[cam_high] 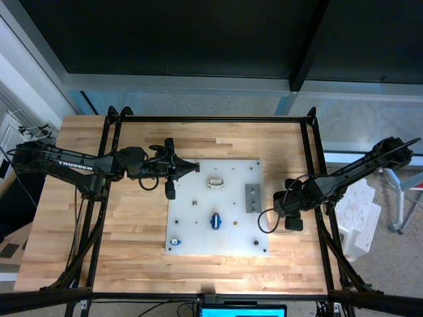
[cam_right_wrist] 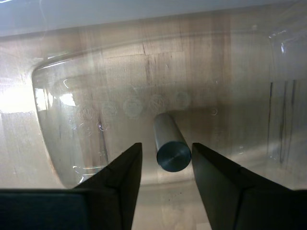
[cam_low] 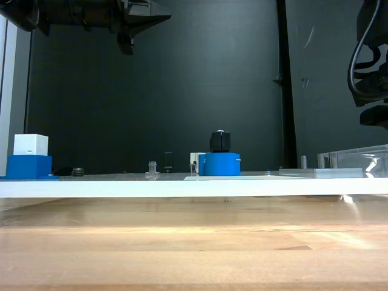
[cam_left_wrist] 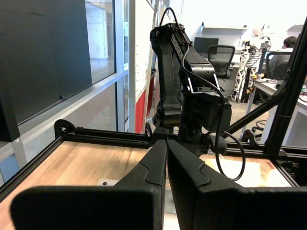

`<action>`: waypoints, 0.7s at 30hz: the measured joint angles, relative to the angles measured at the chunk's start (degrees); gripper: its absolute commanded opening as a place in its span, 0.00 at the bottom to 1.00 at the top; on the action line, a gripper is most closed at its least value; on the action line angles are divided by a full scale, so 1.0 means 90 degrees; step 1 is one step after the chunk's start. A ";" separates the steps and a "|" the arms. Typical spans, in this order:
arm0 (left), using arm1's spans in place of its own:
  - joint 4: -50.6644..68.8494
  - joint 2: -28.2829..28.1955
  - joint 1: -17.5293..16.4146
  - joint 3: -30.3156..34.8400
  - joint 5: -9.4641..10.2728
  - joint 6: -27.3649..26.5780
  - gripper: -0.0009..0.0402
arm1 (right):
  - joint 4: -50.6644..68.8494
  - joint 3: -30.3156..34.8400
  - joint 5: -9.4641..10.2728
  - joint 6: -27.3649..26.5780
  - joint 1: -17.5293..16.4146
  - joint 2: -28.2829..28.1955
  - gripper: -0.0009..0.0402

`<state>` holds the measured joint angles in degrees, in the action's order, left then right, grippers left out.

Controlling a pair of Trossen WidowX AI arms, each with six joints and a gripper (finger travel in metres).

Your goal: Pick the 16mm cylinder and install on the taskboard

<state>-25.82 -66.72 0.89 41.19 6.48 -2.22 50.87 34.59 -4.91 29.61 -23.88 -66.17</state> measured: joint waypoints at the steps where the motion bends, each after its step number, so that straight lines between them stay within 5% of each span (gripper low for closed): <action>1: 0.0000 0.0000 0.0000 0.0000 0.0000 0.0000 0.02 | 0.0002 0.0000 0.0000 0.0000 0.0000 0.0000 0.27; 13: 0.0000 0.0000 0.0000 -0.0002 0.0000 -0.0002 0.02 | 0.0002 0.0000 0.0046 0.0002 -0.0007 0.0000 0.05; 21: 0.0000 0.0000 0.0000 0.0000 0.0000 -0.0002 0.02 | -0.0007 0.0000 0.0053 -0.0005 -0.0012 -0.0002 0.03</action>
